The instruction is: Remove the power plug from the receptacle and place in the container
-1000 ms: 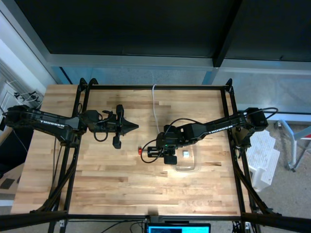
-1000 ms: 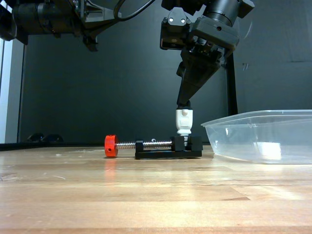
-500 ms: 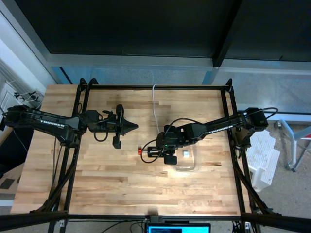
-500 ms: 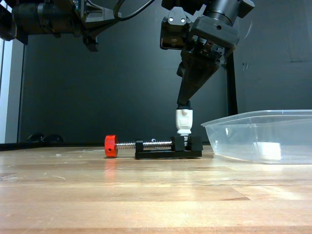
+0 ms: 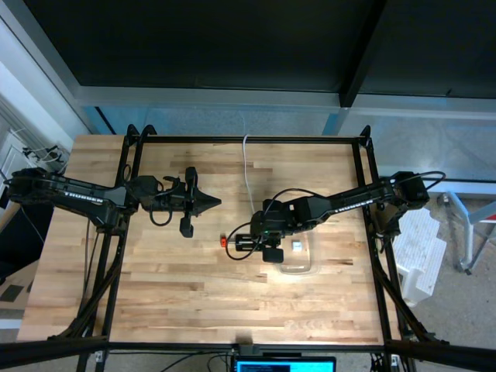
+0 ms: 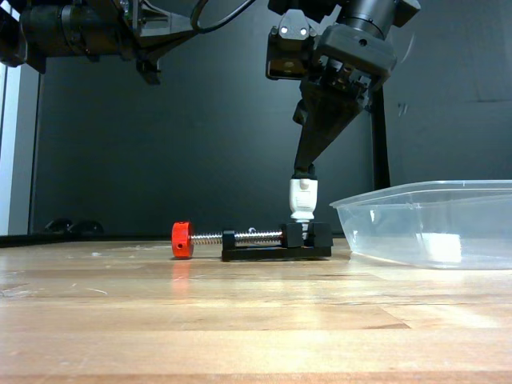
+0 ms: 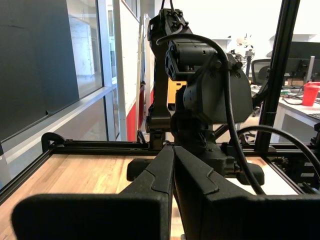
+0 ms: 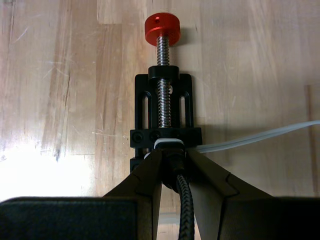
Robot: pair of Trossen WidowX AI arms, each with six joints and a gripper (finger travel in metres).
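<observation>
Right hand [image 6: 305, 170] grips plug [image 8: 175, 166]; skewed pull may lift receptacle [image 6: 276, 244] below it; closed left hand [image 5: 208, 203] idles afar.

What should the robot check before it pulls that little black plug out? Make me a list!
1. Right gripper shut on the power plug: ok.
2. Plug free of the receptacle: not ok, it sits in the white socket.
3. Container right beside the receptacle, top open: ok.
4. Receptacle held down so it won't lift with the plug: cannot tell.
5. Left gripper shut, parked up high and away from the receptacle: ok.
</observation>
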